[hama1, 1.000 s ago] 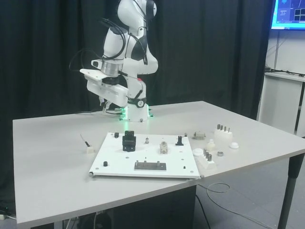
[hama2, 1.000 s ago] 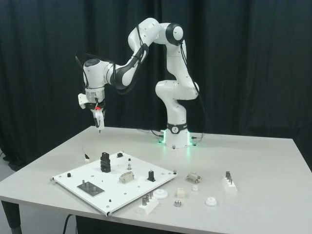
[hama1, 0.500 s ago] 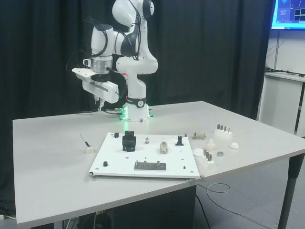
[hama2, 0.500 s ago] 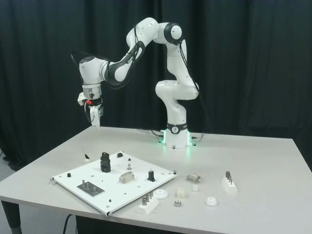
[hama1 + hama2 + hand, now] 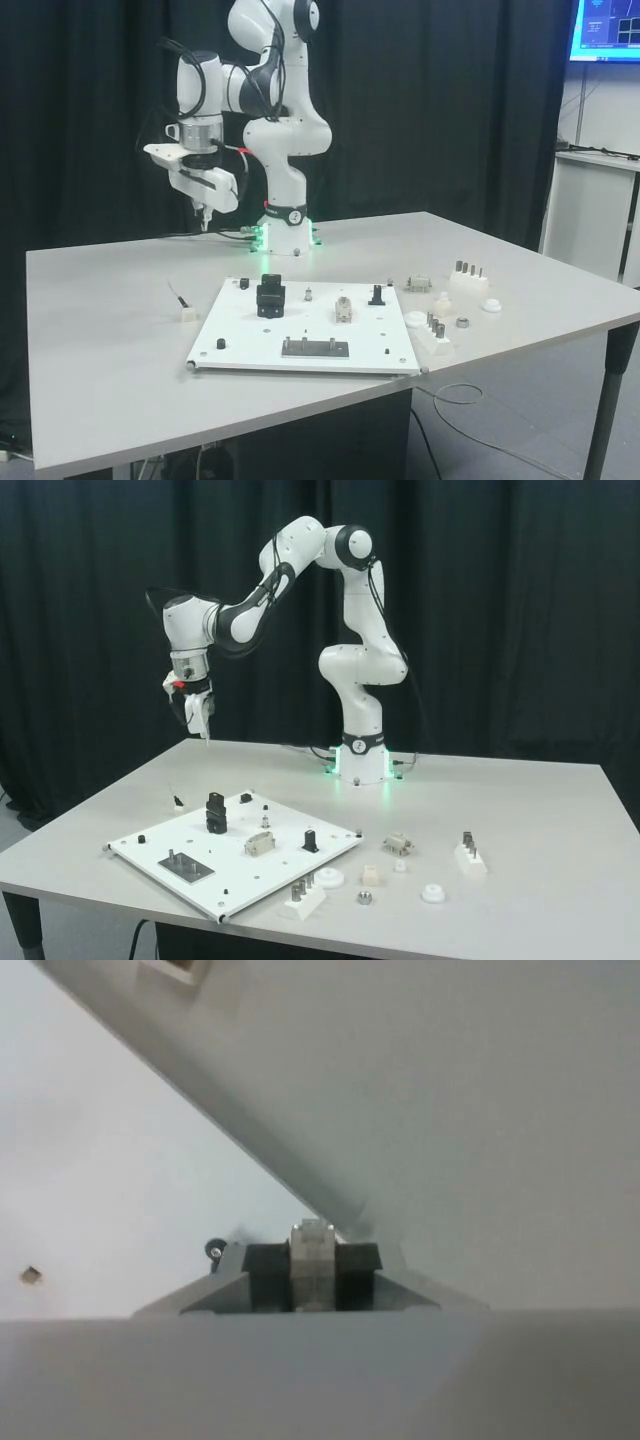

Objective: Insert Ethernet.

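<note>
My gripper (image 5: 203, 212) hangs high over the back left part of the grey table (image 5: 110, 380), well clear of the white board (image 5: 300, 330). From the other side, the gripper (image 5: 204, 725) points straight down. In the wrist view, black pads (image 5: 265, 1272) press on either side of a small white Ethernet plug (image 5: 312, 1255) that sticks out past them. A black socket block (image 5: 270, 297) stands on the board's left half, in front of and to the right of the gripper; the second room view shows this block (image 5: 215, 813) too.
A small white block with a thin black wire (image 5: 184, 308) lies on the table left of the board. Several connectors, peg holders and gears (image 5: 450, 300) sit to the board's right. The arm's base (image 5: 280, 225) stands at the back.
The arm has swung left and back, carrying the gripper away from the board and a little higher. The things on the table have not moved.
</note>
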`<action>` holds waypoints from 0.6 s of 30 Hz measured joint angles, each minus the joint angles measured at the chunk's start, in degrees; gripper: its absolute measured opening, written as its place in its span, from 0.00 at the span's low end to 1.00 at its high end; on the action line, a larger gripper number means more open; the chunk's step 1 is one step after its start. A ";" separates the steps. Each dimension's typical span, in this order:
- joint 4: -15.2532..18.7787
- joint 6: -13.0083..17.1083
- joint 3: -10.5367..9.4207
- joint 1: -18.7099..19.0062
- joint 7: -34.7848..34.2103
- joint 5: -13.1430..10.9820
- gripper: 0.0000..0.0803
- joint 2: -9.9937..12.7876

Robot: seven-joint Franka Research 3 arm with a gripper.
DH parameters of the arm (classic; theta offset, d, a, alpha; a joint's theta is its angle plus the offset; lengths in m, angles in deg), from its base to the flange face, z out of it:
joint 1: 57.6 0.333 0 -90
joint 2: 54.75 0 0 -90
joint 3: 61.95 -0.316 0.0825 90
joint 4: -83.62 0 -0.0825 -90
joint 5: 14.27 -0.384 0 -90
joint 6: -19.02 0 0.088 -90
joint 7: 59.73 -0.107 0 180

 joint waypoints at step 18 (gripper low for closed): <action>4.40 -4.21 3.05 -0.94 0.13 1.69 0.11 -7.87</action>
